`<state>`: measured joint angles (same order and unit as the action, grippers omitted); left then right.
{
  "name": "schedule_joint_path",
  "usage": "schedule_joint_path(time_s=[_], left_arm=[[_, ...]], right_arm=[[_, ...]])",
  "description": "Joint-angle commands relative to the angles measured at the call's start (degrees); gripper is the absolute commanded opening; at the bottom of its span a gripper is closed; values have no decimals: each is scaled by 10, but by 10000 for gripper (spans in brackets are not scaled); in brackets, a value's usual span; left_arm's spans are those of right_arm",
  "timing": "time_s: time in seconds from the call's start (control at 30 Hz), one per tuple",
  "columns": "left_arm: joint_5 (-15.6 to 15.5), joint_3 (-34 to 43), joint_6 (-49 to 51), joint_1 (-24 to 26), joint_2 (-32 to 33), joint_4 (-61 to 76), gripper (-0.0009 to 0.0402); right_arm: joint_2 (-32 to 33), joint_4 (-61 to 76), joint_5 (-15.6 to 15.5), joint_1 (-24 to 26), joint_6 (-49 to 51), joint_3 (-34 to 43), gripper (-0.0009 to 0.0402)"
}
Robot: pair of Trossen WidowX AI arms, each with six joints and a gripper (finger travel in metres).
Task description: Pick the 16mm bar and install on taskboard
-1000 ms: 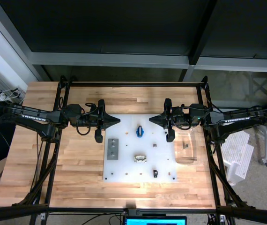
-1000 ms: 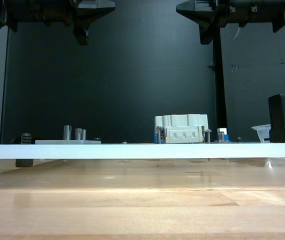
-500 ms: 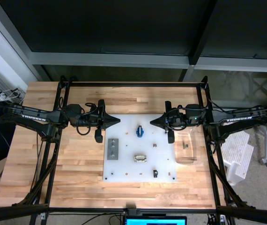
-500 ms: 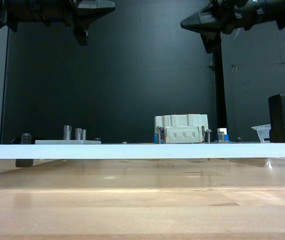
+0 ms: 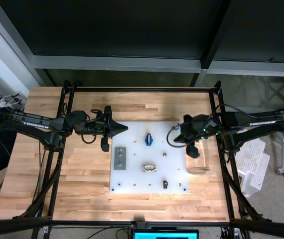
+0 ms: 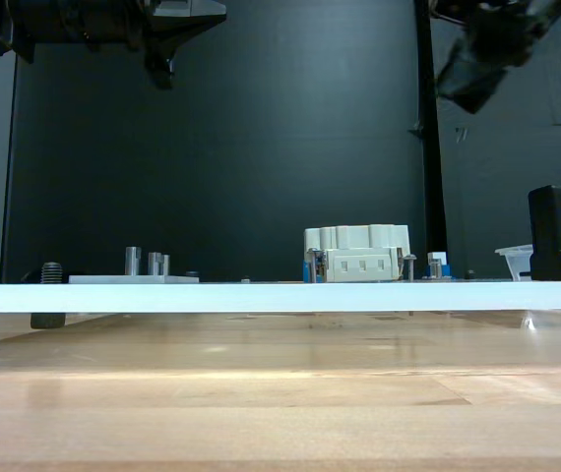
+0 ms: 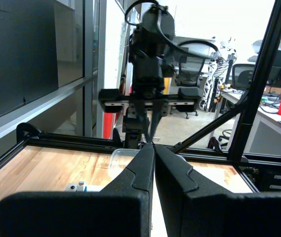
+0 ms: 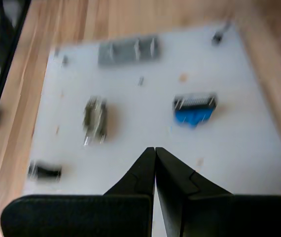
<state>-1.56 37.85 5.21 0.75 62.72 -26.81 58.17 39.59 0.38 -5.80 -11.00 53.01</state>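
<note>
Pale wood tabletop (image 5: 82,174) under a black frame, dark wall behind, white taskboard (image 5: 132,147) at centre of the high view. No 16mm bar to be picked out with certainty: not in either gripper, perhaps in the clear tray (image 5: 203,168) at centre right, just off the board's right edge, but cannot tell. Likely seat: grey block (image 5: 119,158) on the board's left half, with short upright pegs (image 6: 153,264) on it at lower left of the low view. Right gripper (image 8: 155,148) tilted downward over the board's right edge beside the tray, fingers pressed together, holding nothing. Left gripper (image 7: 153,147) level and high above the board's upper left corner, fingers likewise closed tight on nothing. Blue part (image 5: 148,139) and beige connector (image 5: 149,169) mid-board, between block and tray.

Probable hazards:
- Going down into the tray with fingers closed, hence pushing the bar about or tipping the tray rather than gripping.
- Clipping the tray wall on the way in, given the right gripper's closeness to it.
- Gripping the bar off-centre or askew, hence a tilted entry at the block, then jamming or dropping beside the neighbouring pegs.
- Brushing the connector or blue part while crossing the board low.
</note>
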Motion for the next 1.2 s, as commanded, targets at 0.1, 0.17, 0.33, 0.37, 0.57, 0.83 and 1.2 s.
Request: schedule_joint_path(time_s=[0.1, 0.17, 0.33, 0.37, 0.57, 0.83, 1.2], left_arm=[[0, 0, 0, 0, 0, 0, 0], [0, 0, 0, 0, 0, 0, 0], [0, 0, 0, 0, 0, 0, 0], [0, 0, 0, 0, 0, 0, 0], [0, 0, 0, 0, 0, 0, 0], [0, 0, 0, 0, 0, 0, 0], [0, 0, 0, 0, 0, 0, 0]], right_arm=[[15, 119, 2, -25, -21, 26, 0], [15, 138, 2, -35, -34, 26, 0], [15, 199, 2, -53, -64, 26, 0], [15, 216, 3, -56, -68, 26, 0], [15, 295, 32, -68, -85, 26, 0], [37, 355, 31, -87, -91, 25, 0], [53, 355, 26, -90, -91, 21, 0]])
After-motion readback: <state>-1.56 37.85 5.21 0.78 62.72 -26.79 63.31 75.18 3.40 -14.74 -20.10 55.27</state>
